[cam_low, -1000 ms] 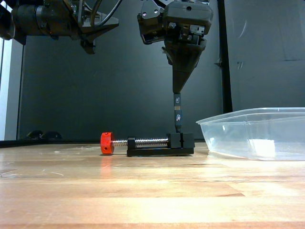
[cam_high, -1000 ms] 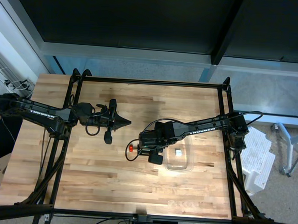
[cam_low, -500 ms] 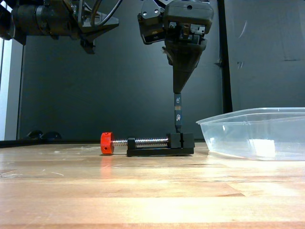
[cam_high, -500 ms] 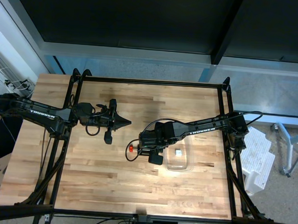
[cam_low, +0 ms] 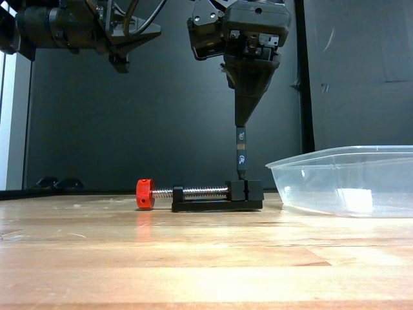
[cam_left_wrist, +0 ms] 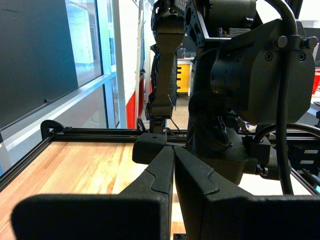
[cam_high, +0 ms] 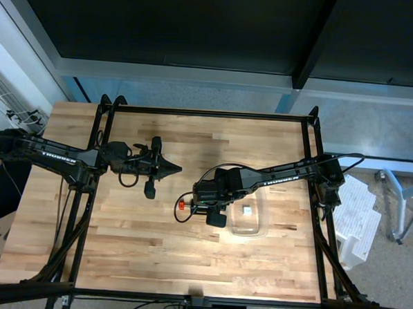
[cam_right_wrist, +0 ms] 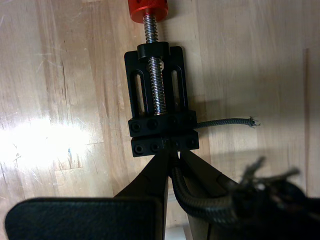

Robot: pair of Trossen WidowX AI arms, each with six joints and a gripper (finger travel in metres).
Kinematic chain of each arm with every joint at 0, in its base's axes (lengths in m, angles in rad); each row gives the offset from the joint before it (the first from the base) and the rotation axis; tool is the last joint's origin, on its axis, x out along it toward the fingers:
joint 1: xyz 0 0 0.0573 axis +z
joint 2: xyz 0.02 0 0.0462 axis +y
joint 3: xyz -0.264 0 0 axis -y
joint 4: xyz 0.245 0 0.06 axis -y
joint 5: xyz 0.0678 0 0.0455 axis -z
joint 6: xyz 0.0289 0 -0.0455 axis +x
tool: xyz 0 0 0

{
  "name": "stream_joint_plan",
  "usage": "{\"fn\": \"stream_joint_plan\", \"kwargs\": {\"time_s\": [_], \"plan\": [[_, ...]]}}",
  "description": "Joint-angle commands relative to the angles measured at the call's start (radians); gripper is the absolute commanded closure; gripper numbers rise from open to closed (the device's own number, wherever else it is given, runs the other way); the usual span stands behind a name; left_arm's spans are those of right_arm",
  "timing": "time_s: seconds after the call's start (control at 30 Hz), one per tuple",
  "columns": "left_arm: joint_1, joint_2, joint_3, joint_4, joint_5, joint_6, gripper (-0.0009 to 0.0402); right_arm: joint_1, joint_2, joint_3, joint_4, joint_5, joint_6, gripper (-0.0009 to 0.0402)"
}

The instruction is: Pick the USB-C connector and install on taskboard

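The USB-C connector (cam_low: 240,154) is standing upright, its lower tip at the end block of the taskboard (cam_low: 217,196), with the right gripper (cam_low: 240,123) clamping its top. Insertion seems to be underway, and the next move is calling for a straight downward press. A clear tray (cam_low: 322,187) is crowding three o'clock, while nine o'clock is lying open. The left gripper (cam_high: 176,169), fingers together, is hovering at ten o'clock, well apart.

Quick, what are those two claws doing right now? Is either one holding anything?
Left gripper: shut, empty, raised off to the left.
Right gripper: shut on the USB-C connector, upright over the taskboard.
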Motion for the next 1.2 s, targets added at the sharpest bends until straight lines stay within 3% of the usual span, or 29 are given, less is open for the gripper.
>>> {"fn": "stream_joint_plan", "kwargs": {"time_s": [0.03,0.8,1.2], "plan": [[0.0,0.0,0.0,0.0,0.0,0.0,0.0393,0.0,0.001,-0.008,0.015,0.002,-0.014,0.0393],[0.0,0.0,0.0,0.0,0.0,0.0,0.0393,0.001,0.001,-0.021,0.026,-0.017,-0.039,0.0393],[0.0,0.0,0.0,0.0,0.0,0.0,0.0393,0.006,0.0,-0.034,0.032,-0.009,-0.04,0.0393]]}}
